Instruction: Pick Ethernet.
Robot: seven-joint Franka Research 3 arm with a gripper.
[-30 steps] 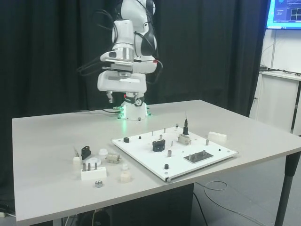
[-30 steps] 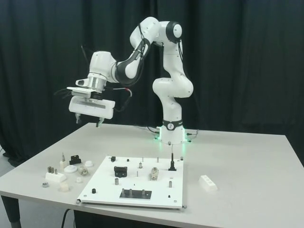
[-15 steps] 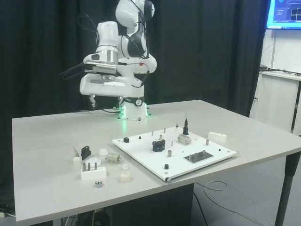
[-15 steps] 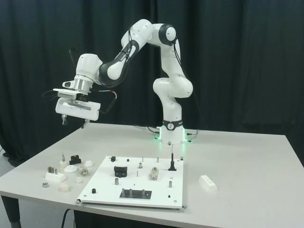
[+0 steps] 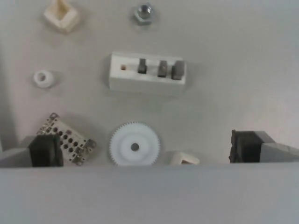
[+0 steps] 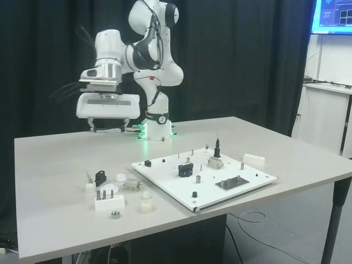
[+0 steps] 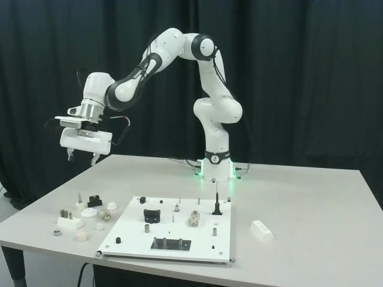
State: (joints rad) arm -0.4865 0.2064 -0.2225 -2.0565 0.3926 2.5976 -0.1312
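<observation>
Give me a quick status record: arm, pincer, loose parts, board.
arm: raised above the table's loose-parts end
pincer: open, holding nothing, well above the parts
loose parts: white gear, white block with pegs, nut, metal connector, all on the table
board: white assembly board beside the loose parts, untouched
contact: none

The gripper (image 7: 82, 156) is hanging high above the loose parts near the table's (image 6: 55, 159) corner. Directly under it are lying the gear (image 5: 135, 144) and connector (image 5: 65, 140), side by side. Past them the peg block (image 5: 147, 73) is sitting, with the nut (image 5: 143, 12) beyond. The board (image 7: 173, 230) is lying well off to one side.
</observation>
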